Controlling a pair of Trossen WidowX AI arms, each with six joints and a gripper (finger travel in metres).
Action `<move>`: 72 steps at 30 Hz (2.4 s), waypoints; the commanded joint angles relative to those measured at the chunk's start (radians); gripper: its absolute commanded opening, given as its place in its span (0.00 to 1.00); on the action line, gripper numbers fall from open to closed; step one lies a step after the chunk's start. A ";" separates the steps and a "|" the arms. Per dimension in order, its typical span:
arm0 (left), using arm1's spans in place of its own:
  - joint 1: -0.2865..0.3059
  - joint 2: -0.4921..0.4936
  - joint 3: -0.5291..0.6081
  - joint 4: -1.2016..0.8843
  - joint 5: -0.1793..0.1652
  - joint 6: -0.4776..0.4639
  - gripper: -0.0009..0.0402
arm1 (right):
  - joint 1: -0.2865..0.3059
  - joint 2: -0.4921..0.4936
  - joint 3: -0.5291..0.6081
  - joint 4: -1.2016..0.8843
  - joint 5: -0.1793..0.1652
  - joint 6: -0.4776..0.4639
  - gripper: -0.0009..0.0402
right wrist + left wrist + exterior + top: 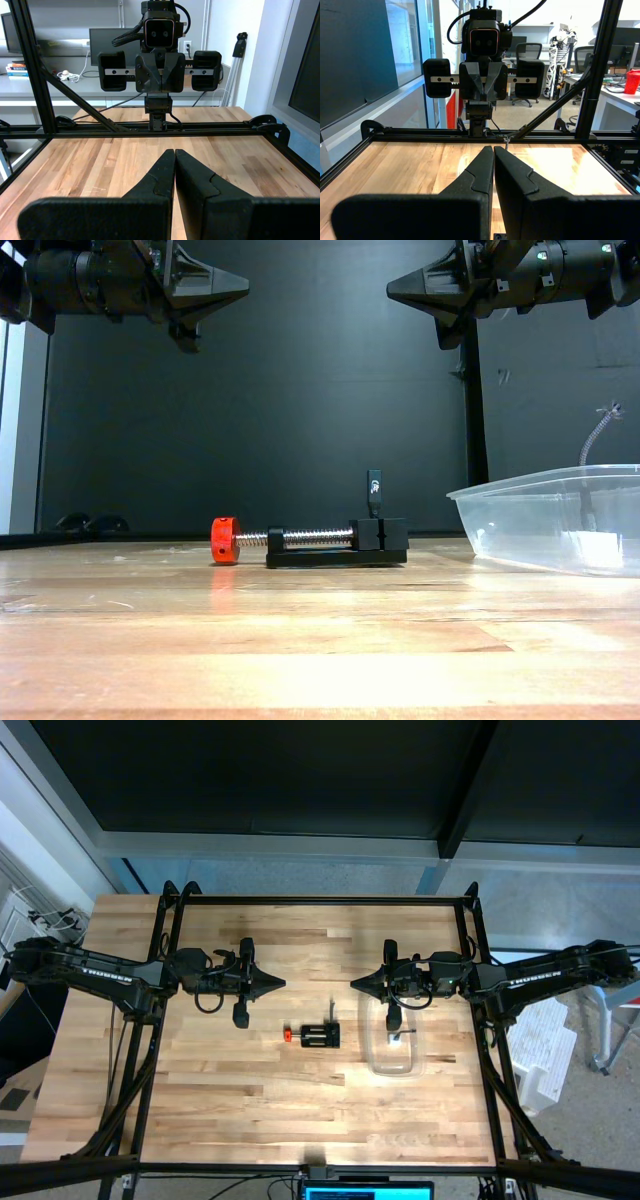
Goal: Pick the USB-C connector and install on taskboard
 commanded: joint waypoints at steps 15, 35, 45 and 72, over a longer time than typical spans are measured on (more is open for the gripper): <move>0.000 0.000 0.000 0.000 0.000 0.000 0.02 | 0.001 0.002 0.000 0.117 -0.043 -0.050 0.02; 0.000 0.000 0.000 0.000 0.000 0.000 0.02 | 0.015 0.040 0.439 -0.941 -0.042 0.061 0.02; 0.000 0.000 0.000 0.000 0.000 0.000 0.02 | 0.035 0.117 0.560 -1.277 -0.025 0.100 0.02; 0.000 0.000 0.000 0.000 0.000 0.000 0.02 | 0.187 0.295 0.743 -1.718 0.010 0.215 0.02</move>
